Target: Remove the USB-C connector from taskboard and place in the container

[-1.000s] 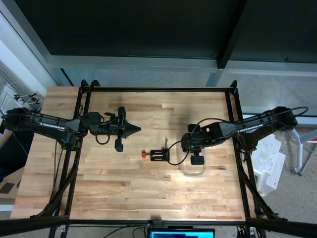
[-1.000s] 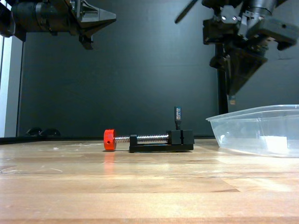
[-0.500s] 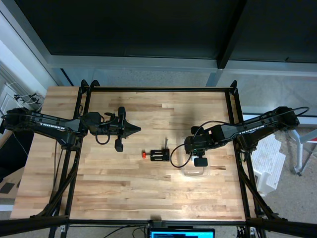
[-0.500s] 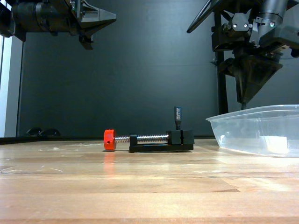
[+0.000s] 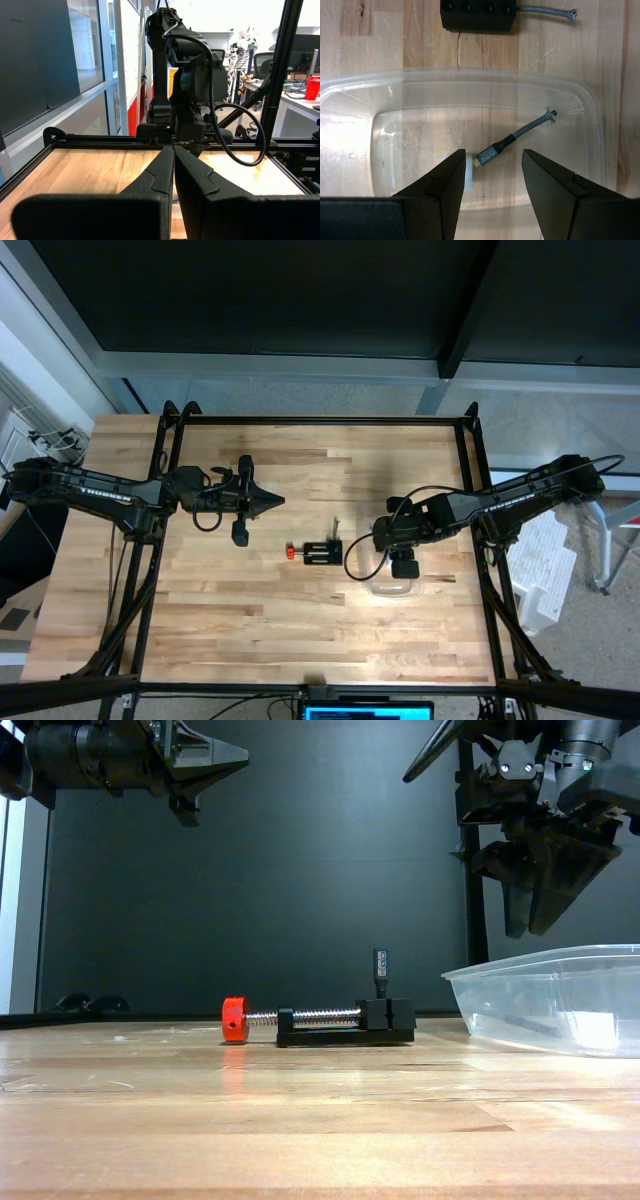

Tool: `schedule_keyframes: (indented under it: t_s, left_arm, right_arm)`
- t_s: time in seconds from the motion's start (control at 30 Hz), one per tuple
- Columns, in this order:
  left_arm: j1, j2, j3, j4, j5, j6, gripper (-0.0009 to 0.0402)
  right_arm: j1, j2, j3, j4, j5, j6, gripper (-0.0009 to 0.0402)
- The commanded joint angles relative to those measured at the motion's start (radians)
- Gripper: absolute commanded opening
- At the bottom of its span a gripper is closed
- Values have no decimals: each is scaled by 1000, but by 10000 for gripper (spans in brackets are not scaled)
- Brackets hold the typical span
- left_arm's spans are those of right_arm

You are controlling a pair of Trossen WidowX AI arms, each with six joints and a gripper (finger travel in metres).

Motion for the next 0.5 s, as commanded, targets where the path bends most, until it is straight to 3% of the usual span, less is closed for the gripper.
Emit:
schedule_keyframes:
  t_s: [0.03,0.27,0.5]
  left_arm:
    - [0,0,0,0,0,0,0]
    - [0,0,0,0,0,0,0]
    - [0,0,0,0,0,0,0]
  right_arm:
    - [2,0,5,0,1,0,158]
    - [3,-13,5,1,0,1,149]
    - [-7,-112,4,64,0,-20,132]
